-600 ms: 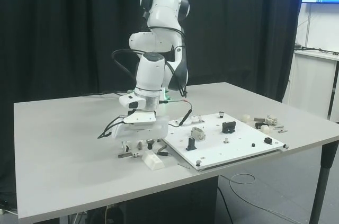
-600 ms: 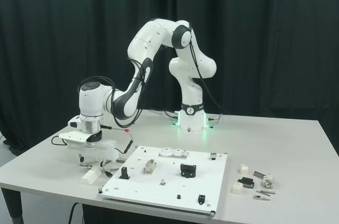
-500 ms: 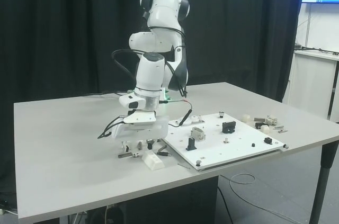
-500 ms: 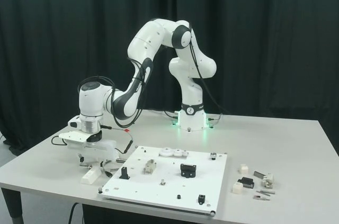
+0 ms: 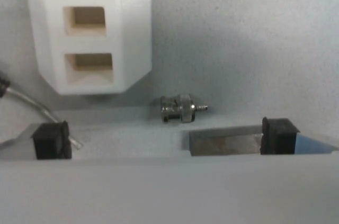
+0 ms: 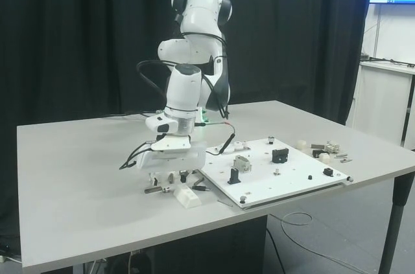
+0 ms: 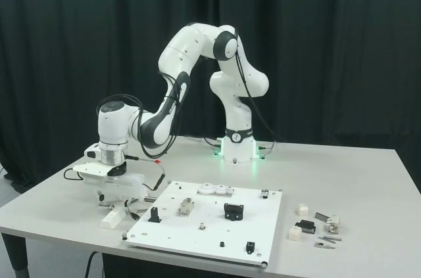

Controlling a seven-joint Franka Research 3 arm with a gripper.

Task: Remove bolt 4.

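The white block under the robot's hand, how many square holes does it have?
2. On the white block, one hole sits right beside the other, in a row along its face. Its other sides are hidden, so more may exist.

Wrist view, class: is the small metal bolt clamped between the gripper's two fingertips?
No. The bolt lies loose on the grey table, clear of both black fingertips of the open gripper.

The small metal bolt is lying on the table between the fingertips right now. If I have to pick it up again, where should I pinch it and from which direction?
Probably grip the bolt across its thick knurled body, not the thin threaded tip. It lies on its side on the grey table, so come straight down from above, with the gripper fingers closing on the two long flanks. Keep clear of the white block lying close beside it.
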